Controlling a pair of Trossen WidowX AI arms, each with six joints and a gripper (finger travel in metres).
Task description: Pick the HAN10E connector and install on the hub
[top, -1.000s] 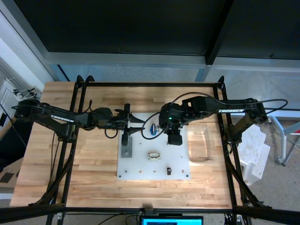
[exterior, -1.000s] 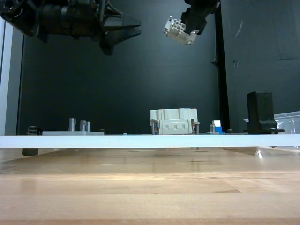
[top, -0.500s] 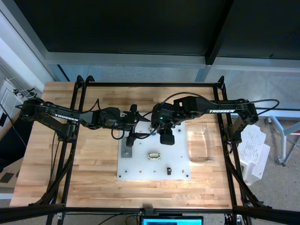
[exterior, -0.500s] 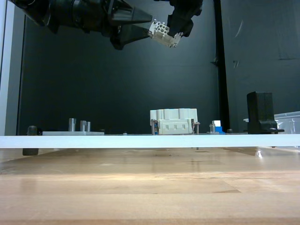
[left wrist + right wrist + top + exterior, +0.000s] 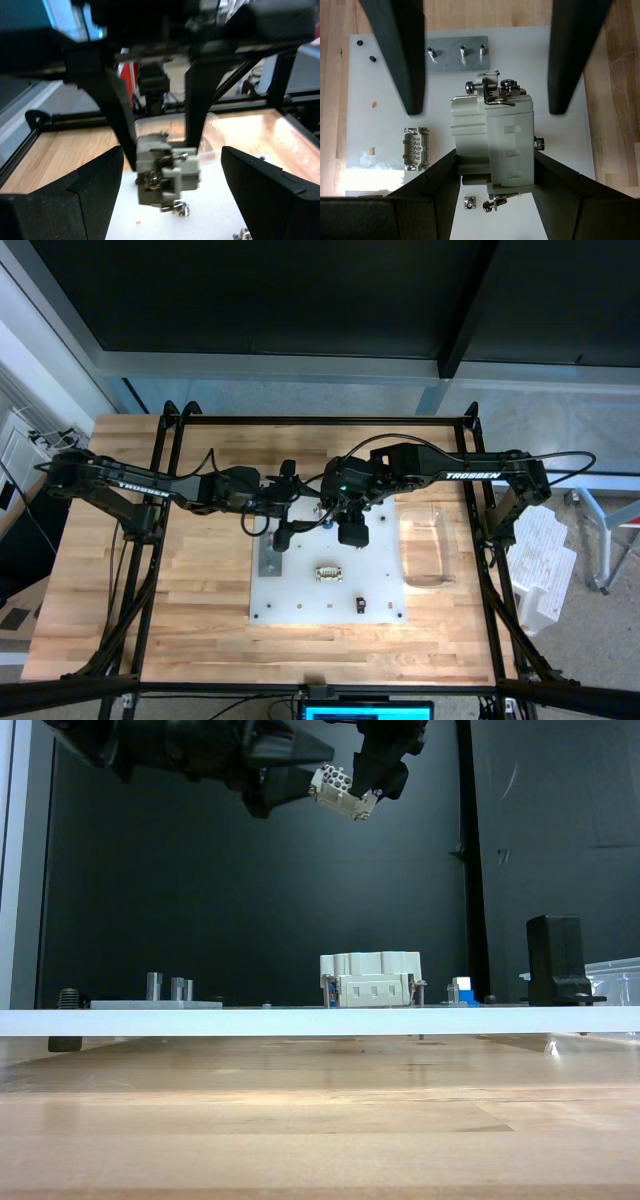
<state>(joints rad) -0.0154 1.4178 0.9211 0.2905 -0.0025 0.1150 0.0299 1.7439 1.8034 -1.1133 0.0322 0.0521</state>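
Reads "TROSSEN" in white capitals along the black link of the left arm (image 5: pixel 130 487), partway between the left edge of the surface (image 5: pixel 200 580) and the left gripper (image 5: pixel 308 502) above the white board (image 5: pixel 300 600). Reads "TROSSEN" again, in the same white capitals, along the black link of the right arm (image 5: pixel 462 476), between the surface's right edge and the right gripper (image 5: pixel 330 510) above the board's far part. Nothing else legible anywhere in the four views.
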